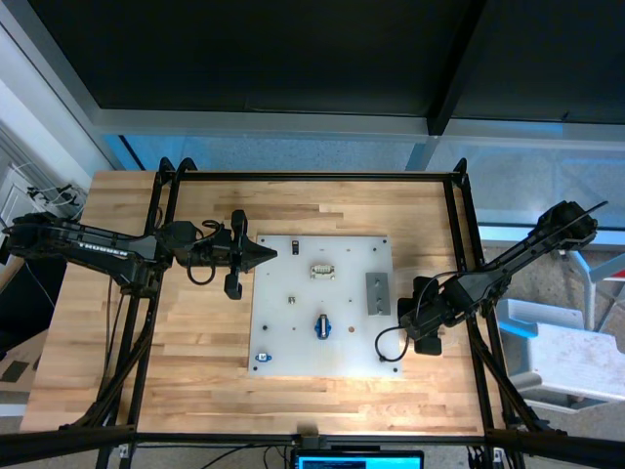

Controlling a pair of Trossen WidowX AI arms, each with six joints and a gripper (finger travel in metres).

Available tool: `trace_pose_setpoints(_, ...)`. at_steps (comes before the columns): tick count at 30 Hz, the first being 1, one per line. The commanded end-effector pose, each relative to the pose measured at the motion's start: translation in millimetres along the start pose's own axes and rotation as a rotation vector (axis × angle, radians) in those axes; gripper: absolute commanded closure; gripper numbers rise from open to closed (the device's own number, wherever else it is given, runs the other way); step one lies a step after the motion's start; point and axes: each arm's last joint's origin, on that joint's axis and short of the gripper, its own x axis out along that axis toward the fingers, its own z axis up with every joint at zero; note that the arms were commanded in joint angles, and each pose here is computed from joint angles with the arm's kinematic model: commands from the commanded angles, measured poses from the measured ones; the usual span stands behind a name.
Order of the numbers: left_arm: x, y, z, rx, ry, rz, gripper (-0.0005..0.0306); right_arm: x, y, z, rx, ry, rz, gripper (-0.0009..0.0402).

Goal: Pick the 16mm cylinder and place it in the taskboard

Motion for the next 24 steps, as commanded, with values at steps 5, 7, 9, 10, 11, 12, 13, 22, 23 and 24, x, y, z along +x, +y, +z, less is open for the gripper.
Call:
trace_pose_setpoints(5, 0.0, 0.0, 0.0, 0.0, 0.0, 0.0, 0.03, 0.0, 0.1, 0.1, 0.001, 0.001, 0.003, 0.0194)
trace_pose_setpoints(7, 0.0, 0.0, 0.0, 0.0, 0.0, 0.0, 0.03, 0.0, 0.1, 0.1, 0.001, 0.001, 0.003, 0.0205)
trace_pose_setpoints(9, 0.0, 0.0, 0.0, 0.0, 0.0, 0.0, 0.03, 0.0, 0.0, 0.1, 0.001, 0.001, 0.003, 0.0215)
trace_pose_setpoints(10, 0.0, 0.1, 0.0, 0.0, 0.0, 0.0, 0.03, 0.0, 0.1, 0.1, 0.001, 0.001, 0.004, 0.022)
trace_pose_setpoints(11, 0.0, 0.0, 0.0, 0.0, 0.0, 0.0, 0.03, 0.0, 0.1, 0.1, 0.001, 0.002, 0.006, 0.0224)
trace_pose_setpoints(12, 0.0, 0.0, 0.0, 0.0, 0.0, 0.0, 0.03, 0.0, 0.1, 0.1, 0.001, 0.002, 0.007, 0.0229)
trace_pose_setpoints(13, 0.0, 0.1, 0.0, 0.0, 0.0, 0.0, 0.03, 0.0, 0.2, 0.1, 0.001, 0.002, 0.007, 0.0233)
trace_pose_setpoints(22, 0.0, 0.0, 0.0, 0.0, 0.0, 0.0, 0.03, 0.0, 0.3, 0.3, 0.002, 0.001, 0.008, 0.0268)
trace_pose_setpoints(23, 0.0, 0.0, 0.0, 0.0, 0.0, 0.0, 0.03, 0.0, 0.3, 0.3, 0.002, 0.001, 0.008, 0.0272)
trace_pose_setpoints(24, 0.0, 0.0, 0.0, 0.0, 0.0, 0.0, 0.03, 0.0, 0.3, 0.3, 0.002, 0.001, 0.008, 0.0275)
